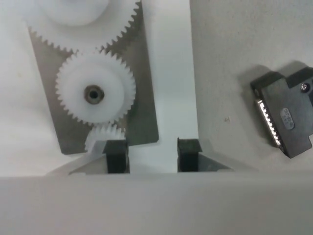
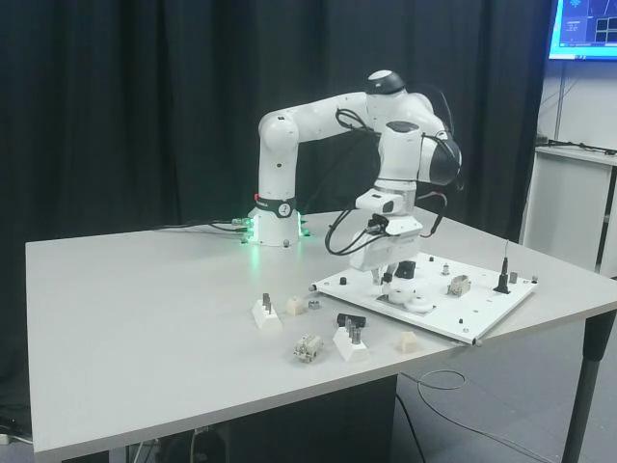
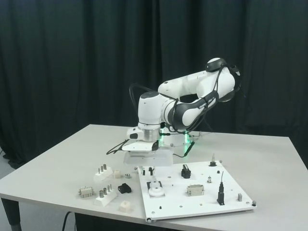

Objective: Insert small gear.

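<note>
Three gears mesh on the grey plate (image 1: 142, 98): the small gear (image 1: 104, 134) sits beside the middle gear (image 1: 95, 88), apparently seated, though I half hide it. My gripper (image 1: 152, 155) stands open and empty; only withdrawing remains.

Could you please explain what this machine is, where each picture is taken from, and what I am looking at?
The white machine is a robot arm bolted to a grey table. Two pictures come from cameras standing in the room; the third comes from a camera on the arm's wrist, looking down past its gripper. The gripper is a two-fingered clamp, open here and holding nothing. It hangs over a white board that carries small parts. Close up you see a grey plate with white toothed gears: a large gear, a middle gear and a small gear right by one finger. A black connector lies nearby. More small parts sit loose on the table beside the board.
</note>
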### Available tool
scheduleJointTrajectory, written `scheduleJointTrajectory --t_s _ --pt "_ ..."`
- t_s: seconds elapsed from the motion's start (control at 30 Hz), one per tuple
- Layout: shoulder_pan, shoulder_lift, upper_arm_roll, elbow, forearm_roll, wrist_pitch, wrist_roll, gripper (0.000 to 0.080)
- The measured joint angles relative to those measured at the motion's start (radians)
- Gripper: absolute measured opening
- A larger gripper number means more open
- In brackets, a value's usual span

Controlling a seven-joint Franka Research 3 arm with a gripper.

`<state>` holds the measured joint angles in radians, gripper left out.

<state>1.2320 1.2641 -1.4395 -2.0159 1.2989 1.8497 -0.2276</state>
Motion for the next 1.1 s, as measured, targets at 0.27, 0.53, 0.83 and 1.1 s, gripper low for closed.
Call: scheduleJointTrajectory --t_s 0.27,0.53,0.83,1.1 --pt "0.000 0.001 0.017 0.000 0.000 0.008 0.000 0.0180" --pt "0.001 0.001 0.021 0.000 0.000 0.008 0.000 0.0180" --pt "0.001 0.002 0.023 0.000 0.000 0.010 0.000 0.0180" --pt "0.000 0.003 0.042 0.000 0.000 0.041 -0.001 0.0180"
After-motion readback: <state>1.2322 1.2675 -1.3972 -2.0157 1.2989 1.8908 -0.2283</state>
